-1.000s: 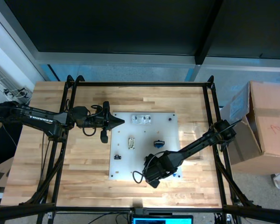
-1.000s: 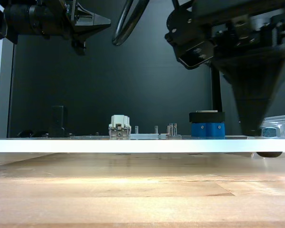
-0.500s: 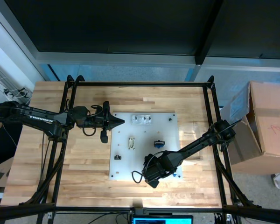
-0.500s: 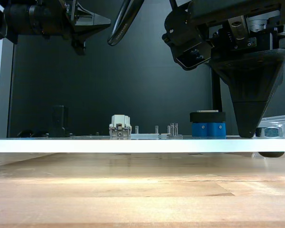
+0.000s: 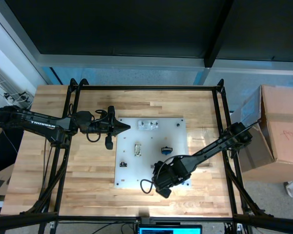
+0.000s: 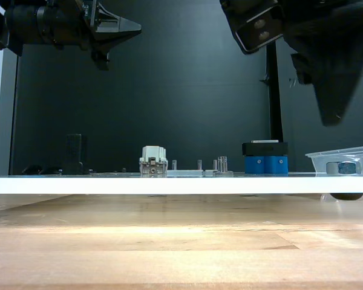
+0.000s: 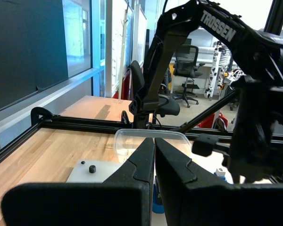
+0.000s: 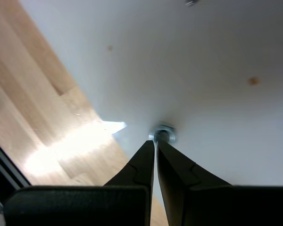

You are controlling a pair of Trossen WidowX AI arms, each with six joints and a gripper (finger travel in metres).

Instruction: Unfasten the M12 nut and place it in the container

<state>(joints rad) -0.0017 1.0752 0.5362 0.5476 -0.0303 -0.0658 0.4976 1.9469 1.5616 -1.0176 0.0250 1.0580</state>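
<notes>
M12 nut [image 6: 346,167]: on its stud, below the right gripper [image 6: 331,119], well apart.
Right fingers [image 8: 139,167]: closed together, empty.
Left gripper [image 5: 126,127]: fingers closed, empty, raised over the board's [image 5: 129,175] far left.

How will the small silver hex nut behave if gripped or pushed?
Small silver hex nut below shut right gripper: likely rigid, slick, little to pinch. Seemingly on its stud, so pushing probably won't slide it. Left gripper hangs at white board's left edge.

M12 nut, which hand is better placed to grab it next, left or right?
Right. The right hand hangs shut just above the M12 nut, seated on the white board; the left hand hovers high by its far left edge.
</notes>
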